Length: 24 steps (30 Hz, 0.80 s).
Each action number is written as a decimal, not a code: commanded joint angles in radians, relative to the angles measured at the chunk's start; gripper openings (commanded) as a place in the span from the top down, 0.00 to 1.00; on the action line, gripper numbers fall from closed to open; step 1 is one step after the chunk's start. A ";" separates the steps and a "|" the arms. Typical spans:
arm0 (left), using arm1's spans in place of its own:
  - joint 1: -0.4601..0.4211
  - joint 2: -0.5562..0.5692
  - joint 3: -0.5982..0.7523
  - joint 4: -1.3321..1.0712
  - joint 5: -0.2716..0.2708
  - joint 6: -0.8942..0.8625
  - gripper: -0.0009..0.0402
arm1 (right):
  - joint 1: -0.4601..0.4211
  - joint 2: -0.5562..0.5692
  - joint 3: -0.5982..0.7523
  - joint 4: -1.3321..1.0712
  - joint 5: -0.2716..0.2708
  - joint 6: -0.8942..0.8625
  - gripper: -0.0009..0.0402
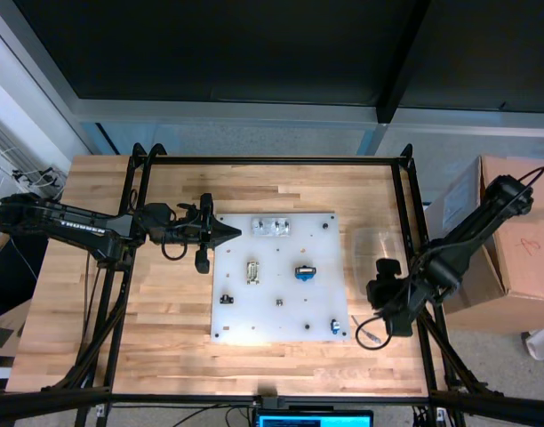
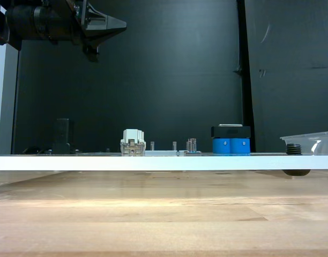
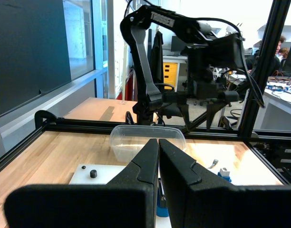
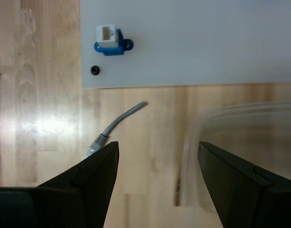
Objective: Remove the RJ45 connector from the taskboard and place in the container
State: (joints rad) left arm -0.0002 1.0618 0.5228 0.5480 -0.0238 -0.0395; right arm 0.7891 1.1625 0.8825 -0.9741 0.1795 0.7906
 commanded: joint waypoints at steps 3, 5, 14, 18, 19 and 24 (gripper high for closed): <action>0.000 0.000 0.000 0.000 0.000 0.000 0.98 | 0.042 0.109 0.047 0.000 -0.050 0.159 0.42; 0.000 0.000 0.000 0.000 0.000 0.000 0.98 | 0.056 0.149 0.065 0.000 -0.056 0.227 0.41; 0.000 0.000 0.000 0.000 0.000 0.000 0.98 | 0.110 0.290 0.110 0.026 -0.079 0.399 0.41; 0.000 0.000 0.000 0.000 0.000 0.000 0.98 | 0.129 0.333 0.110 0.052 -0.079 0.406 0.41; 0.000 0.000 0.000 0.000 0.000 0.000 0.98 | 0.132 0.341 0.110 0.056 -0.078 0.406 0.41; 0.000 0.000 0.000 0.000 0.000 0.000 0.98 | 0.143 0.384 0.104 0.064 -0.076 0.405 0.41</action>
State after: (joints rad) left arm -0.0002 1.0622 0.5228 0.5480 -0.0238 -0.0395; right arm 0.9295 1.5379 0.9901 -0.9108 0.1013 1.1969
